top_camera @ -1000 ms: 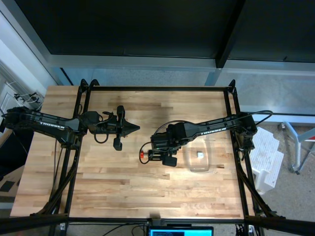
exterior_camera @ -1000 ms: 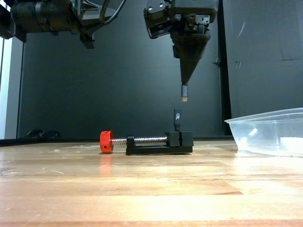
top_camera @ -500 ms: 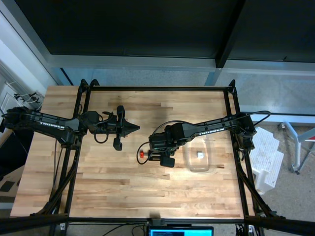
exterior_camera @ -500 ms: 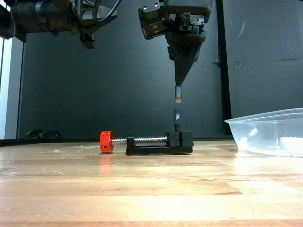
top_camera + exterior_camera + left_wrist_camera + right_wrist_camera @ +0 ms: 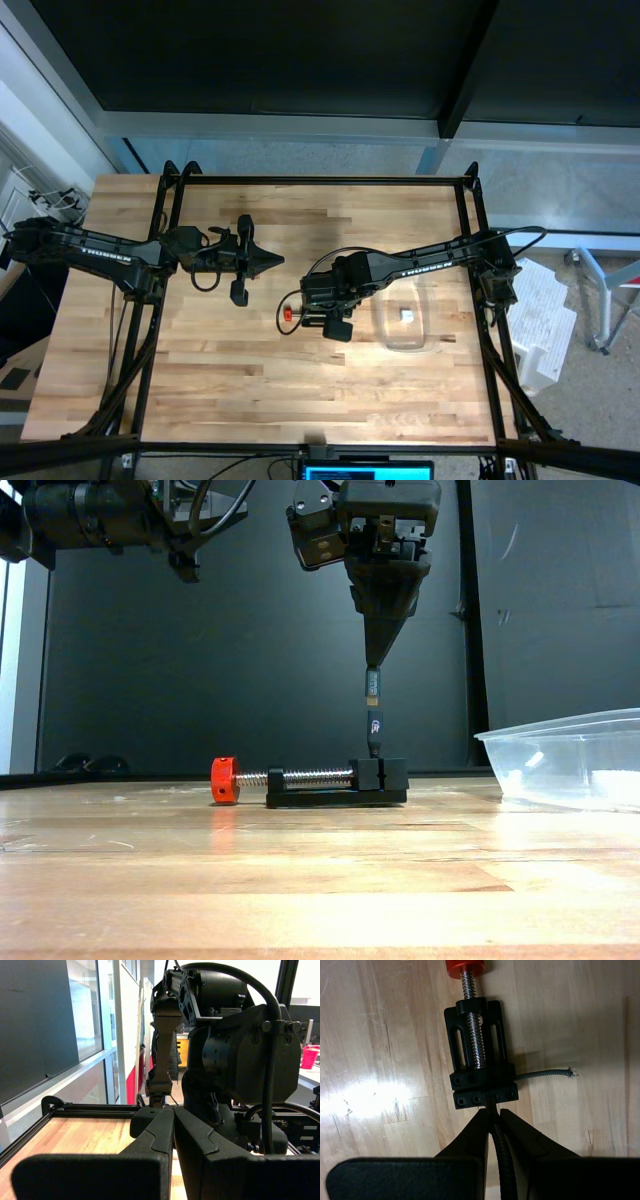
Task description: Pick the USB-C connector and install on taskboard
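Note:
My right gripper [image 5: 373, 670] points straight down, shut on the USB-C connector [image 5: 373, 686], a small plug with a pale tip. The plug hangs a short gap above the upright dark socket [image 5: 374, 730] on the taskboard [image 5: 335, 783]. The taskboard is a black clamp block with a threaded screw and a red-orange knob [image 5: 224, 779]. In the right wrist view the connector's dark stem [image 5: 497, 1132] runs between the fingers, just at the taskboard's [image 5: 480, 1055] near end. From above, the right gripper [image 5: 327, 310] covers most of the board. My left gripper [image 5: 272, 261] is shut, held high over the table's left-centre.
A clear plastic tray [image 5: 411, 338] lies right of the taskboard, holding a small white square piece [image 5: 405, 314]. Its rim [image 5: 560, 730] shows at the right in the low view. A short frayed cable stub [image 5: 545, 1074] sticks out of the board's side.
The right gripper has shifted left with the connector and dropped slightly, bringing the plug in line above the upright socket. The left arm has not moved.

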You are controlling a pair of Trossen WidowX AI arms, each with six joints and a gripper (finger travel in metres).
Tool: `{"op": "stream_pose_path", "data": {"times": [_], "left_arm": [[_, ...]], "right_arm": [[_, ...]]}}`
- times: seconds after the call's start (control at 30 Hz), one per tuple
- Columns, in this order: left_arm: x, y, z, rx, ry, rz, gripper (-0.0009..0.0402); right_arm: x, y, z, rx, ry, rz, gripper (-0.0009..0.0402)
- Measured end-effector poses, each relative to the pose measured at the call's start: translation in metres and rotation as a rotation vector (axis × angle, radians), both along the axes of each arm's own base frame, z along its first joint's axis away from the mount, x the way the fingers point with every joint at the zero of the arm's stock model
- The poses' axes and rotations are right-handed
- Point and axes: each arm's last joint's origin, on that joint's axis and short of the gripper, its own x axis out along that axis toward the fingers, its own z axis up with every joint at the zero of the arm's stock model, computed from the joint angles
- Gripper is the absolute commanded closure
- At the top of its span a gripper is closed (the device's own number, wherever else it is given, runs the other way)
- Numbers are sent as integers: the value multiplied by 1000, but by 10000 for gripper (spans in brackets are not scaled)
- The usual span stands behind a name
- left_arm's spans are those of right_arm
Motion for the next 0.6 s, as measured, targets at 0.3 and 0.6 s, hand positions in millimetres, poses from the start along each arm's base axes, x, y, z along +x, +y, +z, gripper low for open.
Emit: {"op": "stream_pose_path", "data": {"times": [0.3,0.6], "left_arm": [[0,0,0,0,0,0,393],[0,0,0,0,0,0,393]], "right_arm": [[-1,0,-3,0,6,-5,394],[-1,1,-5,1,6,-4,394]]}}
